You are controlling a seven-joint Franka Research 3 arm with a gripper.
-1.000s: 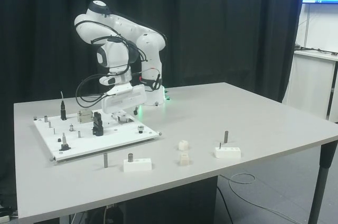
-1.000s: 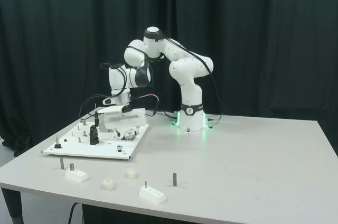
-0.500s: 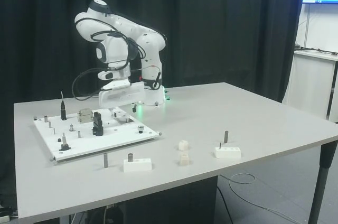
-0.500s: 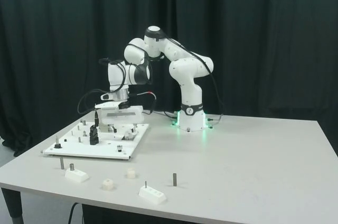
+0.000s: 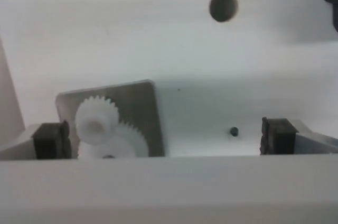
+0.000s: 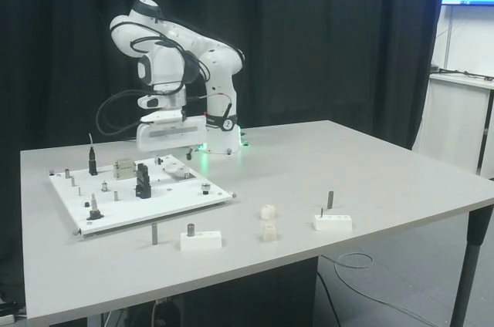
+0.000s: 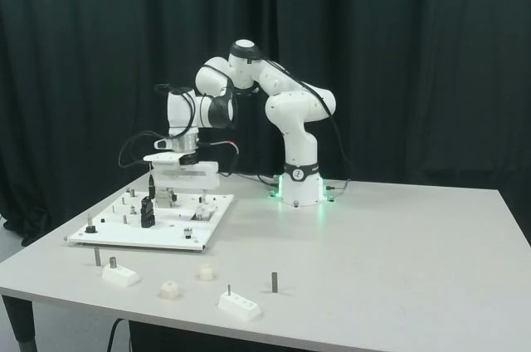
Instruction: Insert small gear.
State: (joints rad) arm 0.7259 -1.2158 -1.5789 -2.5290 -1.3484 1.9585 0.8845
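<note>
Here, view by view:

Wrist view, hand [image 5: 163, 137]: released, its two black fingertips [image 5: 51, 140] spread wide with nothing between them.
Wrist view, small gear [image 5: 96, 120]: white, seated on the grey gear plate [image 5: 140, 113], its teeth meshed with a larger white gear [image 5: 117, 142] partly hidden behind the hand's body.
Wrist view, board [image 5: 158, 39]: white; a dark round hole [image 5: 223, 6] lay well apart from the plate, and a small dark dot [image 5: 234, 131] sat near one fingertip.

First room view, arm [image 6: 166, 49]: white, bent over the white assembly board [image 6: 139, 192], the hand [image 6: 166, 142] hovering above the board's far part, clear of it.
First room view, worktop [image 6: 324, 165]: grey; it carried two white peg blocks [image 6: 201, 240], two small white pieces [image 6: 268, 211] between them, and a loose upright pin [image 6: 330, 200].

Second room view, arm [image 7: 249, 95]: reached from its base [image 7: 300, 190], where a green light glowed, out over the board [image 7: 153, 227].
Second room view, hand [image 7: 181, 176]: hung above the board near a black fixture [image 7: 147, 211]; the gear was too small to pick out.
</note>
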